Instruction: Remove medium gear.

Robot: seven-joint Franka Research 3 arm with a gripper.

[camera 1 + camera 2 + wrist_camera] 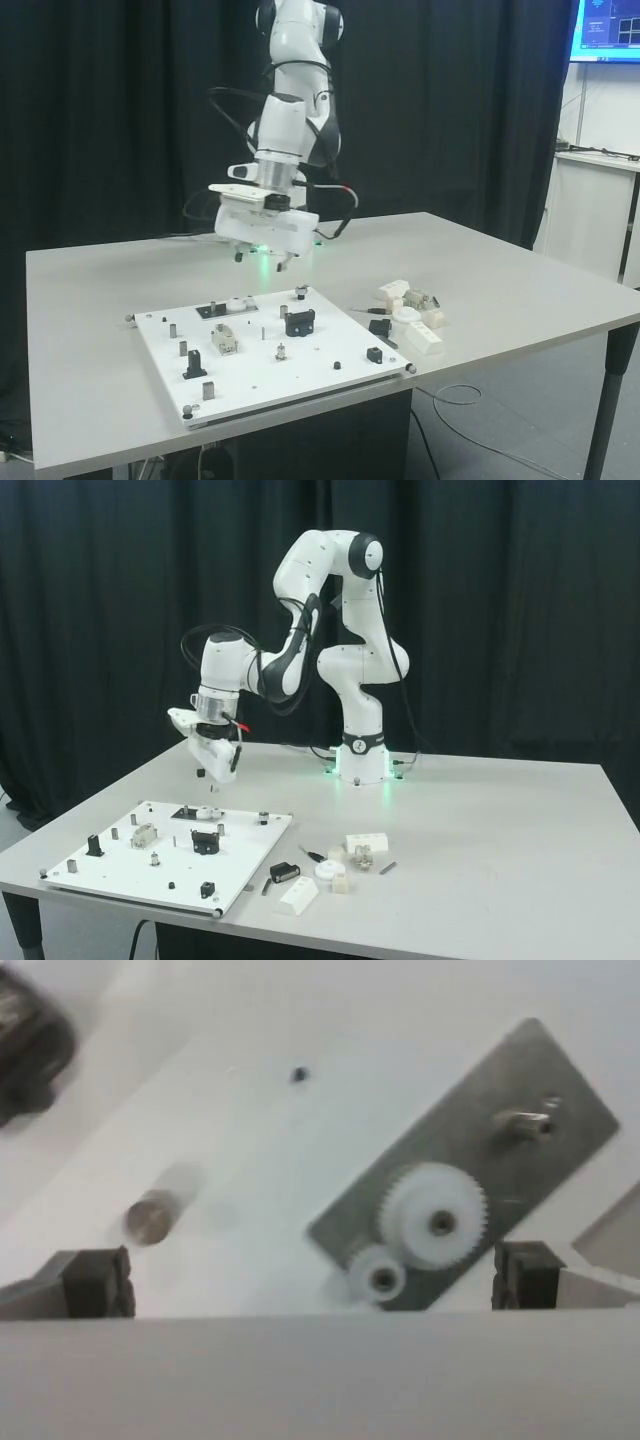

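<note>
While my gripper [312, 1280] hangs above the white board [300, 365] with fingers [100, 1282] spread wide and empty, I see the medium gear [433, 1214] on its grey plate [480, 1130] below, nearer one fingertip, meshed with a small gear [377, 1274].

- Arm [340, 590]: white, rounded link casings, with black bands showing at the joints.
- Base [362, 765]: white cylindrical pedestal on the grey tabletop [520, 830], with a green glow at its foot.
- Cabling: black cables [235, 100] loop loosely alongside the forearm down to the wrist.
- Gripper [262, 258]: broad white housing, green light glowing on its underside.
- Fingers: grey, ending in black ridged pads [523, 1274], as the wrist view shows.
</note>
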